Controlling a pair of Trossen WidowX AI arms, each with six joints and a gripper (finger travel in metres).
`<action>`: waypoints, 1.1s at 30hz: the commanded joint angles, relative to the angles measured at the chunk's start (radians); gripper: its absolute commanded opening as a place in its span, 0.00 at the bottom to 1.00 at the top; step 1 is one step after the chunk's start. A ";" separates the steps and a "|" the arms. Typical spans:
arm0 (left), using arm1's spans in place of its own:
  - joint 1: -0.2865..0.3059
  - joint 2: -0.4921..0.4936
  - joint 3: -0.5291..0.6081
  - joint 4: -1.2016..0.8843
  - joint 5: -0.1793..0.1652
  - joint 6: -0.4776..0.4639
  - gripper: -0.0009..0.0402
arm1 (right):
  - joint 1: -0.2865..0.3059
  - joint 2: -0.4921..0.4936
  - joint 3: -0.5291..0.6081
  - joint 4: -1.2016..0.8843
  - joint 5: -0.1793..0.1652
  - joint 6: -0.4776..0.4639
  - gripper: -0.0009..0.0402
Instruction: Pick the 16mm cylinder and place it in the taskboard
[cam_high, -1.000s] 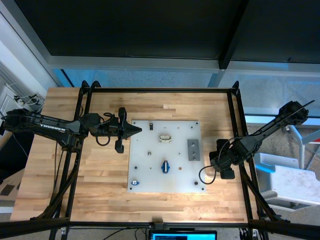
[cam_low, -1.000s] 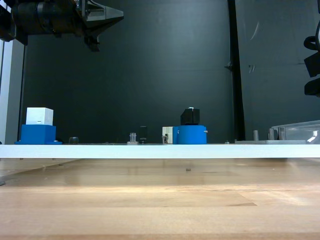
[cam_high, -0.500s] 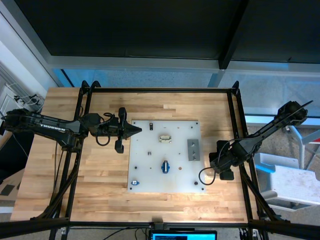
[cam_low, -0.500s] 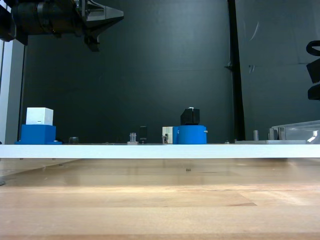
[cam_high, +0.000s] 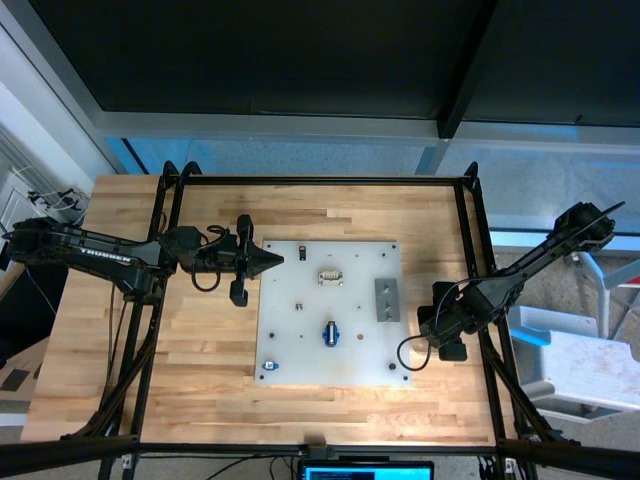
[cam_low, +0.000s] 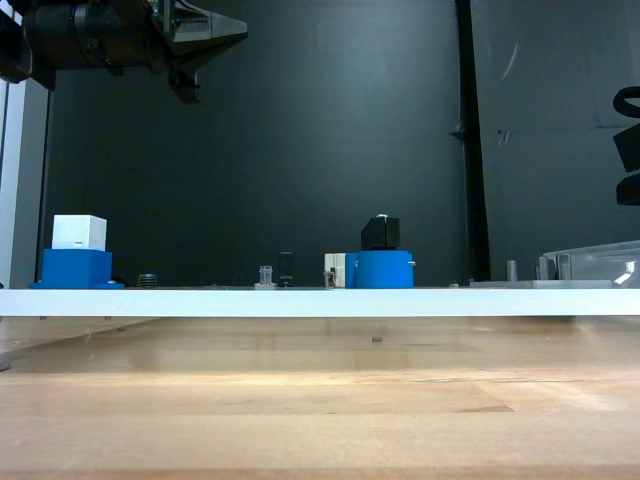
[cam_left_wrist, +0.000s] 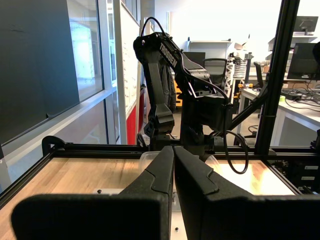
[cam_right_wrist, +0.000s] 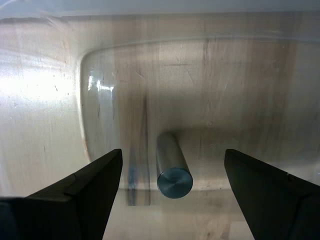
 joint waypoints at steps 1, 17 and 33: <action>0.000 0.000 0.000 0.000 0.000 0.000 0.02 | 0.000 0.000 0.000 -0.002 0.000 0.000 0.66; 0.000 0.000 0.000 0.000 0.000 0.000 0.02 | 0.003 0.000 0.000 -0.002 -0.002 -0.001 0.40; 0.000 0.000 0.000 0.000 0.000 0.000 0.02 | 0.005 0.000 0.000 -0.001 -0.002 0.000 0.21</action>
